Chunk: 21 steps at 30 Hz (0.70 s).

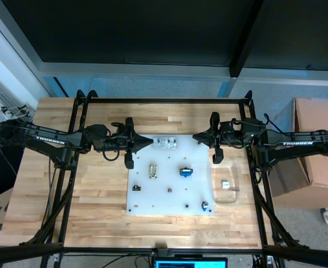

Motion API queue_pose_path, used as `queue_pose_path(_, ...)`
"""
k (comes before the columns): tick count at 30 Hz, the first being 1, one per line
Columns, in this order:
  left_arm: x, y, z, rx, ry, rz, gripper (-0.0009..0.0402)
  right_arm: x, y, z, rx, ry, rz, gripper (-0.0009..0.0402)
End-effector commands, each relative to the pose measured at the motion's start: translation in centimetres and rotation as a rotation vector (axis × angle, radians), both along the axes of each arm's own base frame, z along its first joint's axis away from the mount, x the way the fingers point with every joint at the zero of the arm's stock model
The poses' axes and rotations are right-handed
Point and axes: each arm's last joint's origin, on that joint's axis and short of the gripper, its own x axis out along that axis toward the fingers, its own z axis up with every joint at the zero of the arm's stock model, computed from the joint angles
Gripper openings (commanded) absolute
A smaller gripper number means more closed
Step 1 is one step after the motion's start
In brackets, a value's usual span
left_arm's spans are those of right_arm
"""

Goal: Pick the RJ45 connector and install on the taskboard

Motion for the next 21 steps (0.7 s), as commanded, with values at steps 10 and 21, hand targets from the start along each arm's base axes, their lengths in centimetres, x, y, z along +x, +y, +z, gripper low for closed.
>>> queue_pose_path(10,0.01,0.01,0.00,0.000,-0.002,0.002,0.0000,0.08,0.10,-0.03,0.001,0.002,0.014,0.0000)
queue_pose_path(21,0.01,0.01,-0.04,0.000,0.002,0.001,0.0000,0.08,0.10,-0.12,0.006,0.011,0.012,0.0000)
